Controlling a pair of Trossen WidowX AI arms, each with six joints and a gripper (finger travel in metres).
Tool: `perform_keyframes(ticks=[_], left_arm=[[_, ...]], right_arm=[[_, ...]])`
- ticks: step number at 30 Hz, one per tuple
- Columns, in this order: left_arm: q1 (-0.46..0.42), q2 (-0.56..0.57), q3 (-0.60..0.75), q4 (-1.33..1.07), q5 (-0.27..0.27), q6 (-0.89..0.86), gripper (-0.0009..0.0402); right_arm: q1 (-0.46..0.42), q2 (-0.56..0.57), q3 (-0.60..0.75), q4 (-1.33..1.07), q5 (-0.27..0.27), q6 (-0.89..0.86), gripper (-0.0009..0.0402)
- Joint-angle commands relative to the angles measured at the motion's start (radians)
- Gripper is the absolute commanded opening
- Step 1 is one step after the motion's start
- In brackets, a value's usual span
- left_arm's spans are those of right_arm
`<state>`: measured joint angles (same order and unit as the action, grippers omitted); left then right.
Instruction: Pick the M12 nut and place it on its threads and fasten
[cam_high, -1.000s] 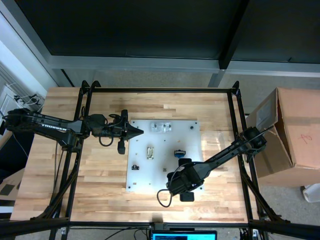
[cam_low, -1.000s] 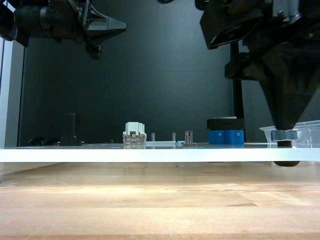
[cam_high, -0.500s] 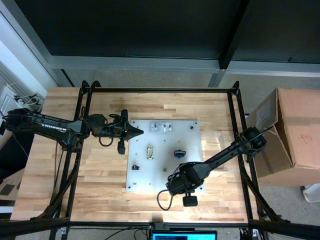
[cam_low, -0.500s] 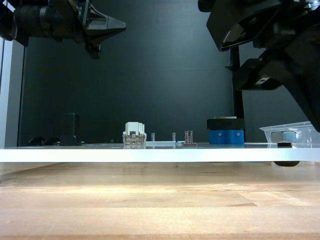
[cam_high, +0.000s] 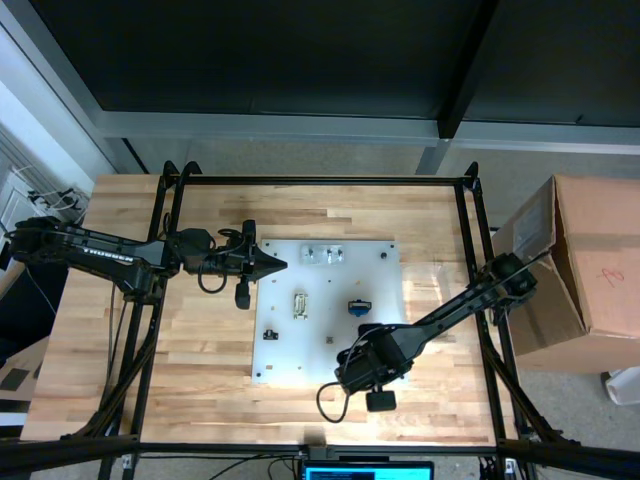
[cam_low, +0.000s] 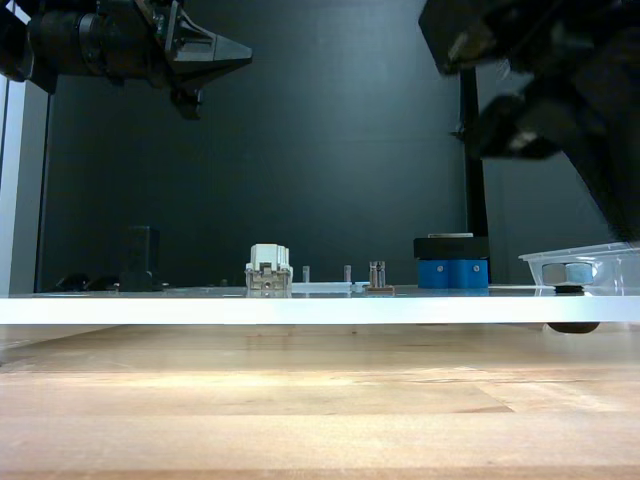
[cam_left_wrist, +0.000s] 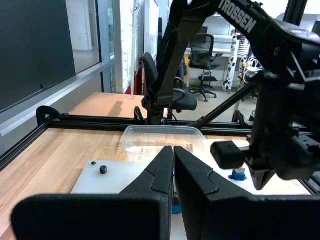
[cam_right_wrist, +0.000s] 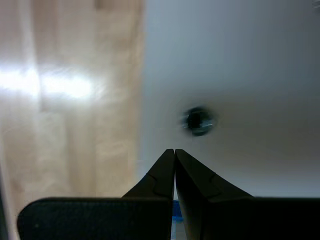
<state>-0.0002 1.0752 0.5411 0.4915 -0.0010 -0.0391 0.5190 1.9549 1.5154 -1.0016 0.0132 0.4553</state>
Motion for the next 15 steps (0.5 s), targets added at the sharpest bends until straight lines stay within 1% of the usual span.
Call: perform_keyframes(ticks=[1,4,7,10,15], left_arm=[[0.000,0.000,0.000,0.000,0.000,0.000,0.0000],[0.000,0.000,0.000,0.000,0.001,0.000,0.0000],[0.000,0.000,0.000,0.000,0.000,0.000,0.0000],[0.000,0.000,0.000,0.000,0.000,0.000,0.0000],[0.000,0.000,0.000,0.000,0.000,0.000,0.0000]], right_arm=[[0.000,-0.018,0.009,-0.048,0.075,0.000,0.0000],[0.000,-0.029,0.006,-0.083,0.088,-0.009,0.0000],[0.000,-0.031,0.000,-0.097,0.130,-0.016,0.0000],[0.000,-0.031,-0.014,-0.091,0.153,-0.016,0.0000],[0.002,-0.029,-0.051,-0.043,0.150,-0.013,0.0000]])
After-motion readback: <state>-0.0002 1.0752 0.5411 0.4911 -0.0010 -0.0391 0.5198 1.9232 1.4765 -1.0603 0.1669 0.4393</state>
